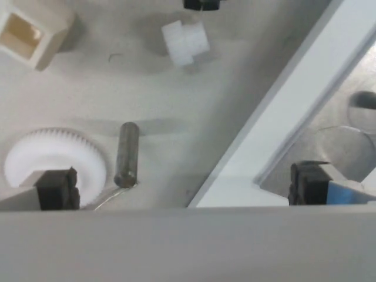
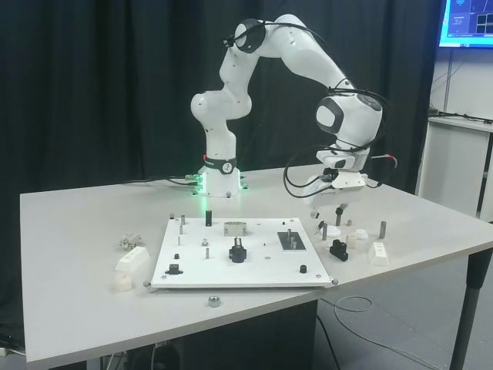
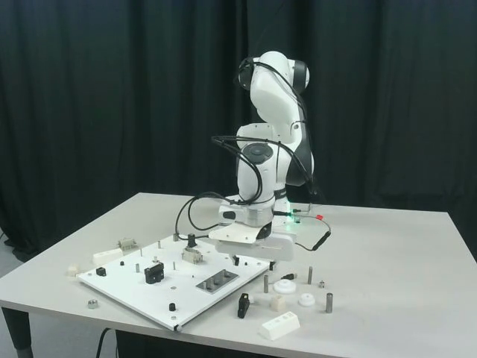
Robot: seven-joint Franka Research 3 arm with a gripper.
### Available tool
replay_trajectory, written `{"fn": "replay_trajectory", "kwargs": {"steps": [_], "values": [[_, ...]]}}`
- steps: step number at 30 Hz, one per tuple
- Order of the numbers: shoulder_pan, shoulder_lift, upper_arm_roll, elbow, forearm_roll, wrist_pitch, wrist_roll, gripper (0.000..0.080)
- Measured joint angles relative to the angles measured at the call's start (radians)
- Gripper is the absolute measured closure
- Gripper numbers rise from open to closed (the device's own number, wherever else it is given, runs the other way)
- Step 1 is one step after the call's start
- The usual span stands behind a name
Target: Remove round peg 1.
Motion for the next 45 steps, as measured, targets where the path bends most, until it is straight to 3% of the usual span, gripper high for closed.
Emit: {"fn": "replay_trajectory", "kwargs": {"steps": [13,20,37,45], "values": [[-0.012,-0.009,-0.004,0.000,-0.003,0.000,0.000,0.0003],[-0.030,-0.016,-0.010,0.000,-0.036,-0.015,-0.011,0.0003],[-0.159,-0.045,-0.014,-0.005,-0.096,-0.040,-0.099,0.0003],[-0.218,-0.054,-0.044,-0.011,-0.101,-0.040,-0.157,0.0003]]}}
